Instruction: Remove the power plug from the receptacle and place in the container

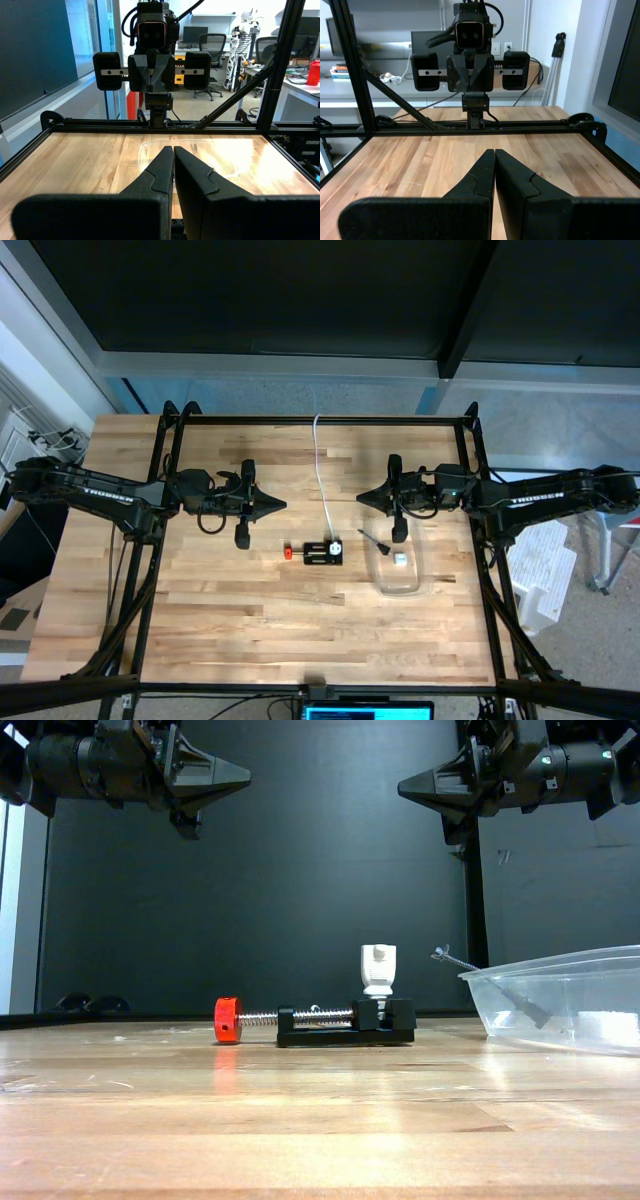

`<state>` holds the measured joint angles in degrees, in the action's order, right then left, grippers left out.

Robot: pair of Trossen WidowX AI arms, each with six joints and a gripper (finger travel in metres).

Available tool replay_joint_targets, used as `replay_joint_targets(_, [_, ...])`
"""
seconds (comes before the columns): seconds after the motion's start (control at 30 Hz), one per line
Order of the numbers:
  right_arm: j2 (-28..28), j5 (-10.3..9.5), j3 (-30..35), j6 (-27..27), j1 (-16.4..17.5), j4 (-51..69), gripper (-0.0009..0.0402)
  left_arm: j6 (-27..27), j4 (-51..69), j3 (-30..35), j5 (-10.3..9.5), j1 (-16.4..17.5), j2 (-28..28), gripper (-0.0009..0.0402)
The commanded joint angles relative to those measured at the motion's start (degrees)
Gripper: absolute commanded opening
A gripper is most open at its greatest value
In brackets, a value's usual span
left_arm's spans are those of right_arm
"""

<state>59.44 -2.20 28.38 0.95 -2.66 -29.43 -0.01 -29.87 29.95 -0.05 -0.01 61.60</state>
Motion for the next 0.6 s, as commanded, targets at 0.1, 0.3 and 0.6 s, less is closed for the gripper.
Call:
replay_joint_targets(0.1, [0.0, 0.02, -1.1, 0.3, 0.0, -2.4, 0.0, 0.0, 0.0, 0.0, 0.0, 0.0, 0.0, 0.0])
replay_joint_targets(0.3, [0.0, -0.44, -1.2, 0.3, 0.0, -2.6, 0.0, 0.0, 0.0, 0.0, 0.02, 0.0, 0.0, 0.0])
replay_joint_targets(0.6, [0.0, -0.42, -1.3, 0.1, 0.0, -2.9, 0.0, 0.0, 0.0, 0.0, 0.0, 0.0, 0.0, 0.0])
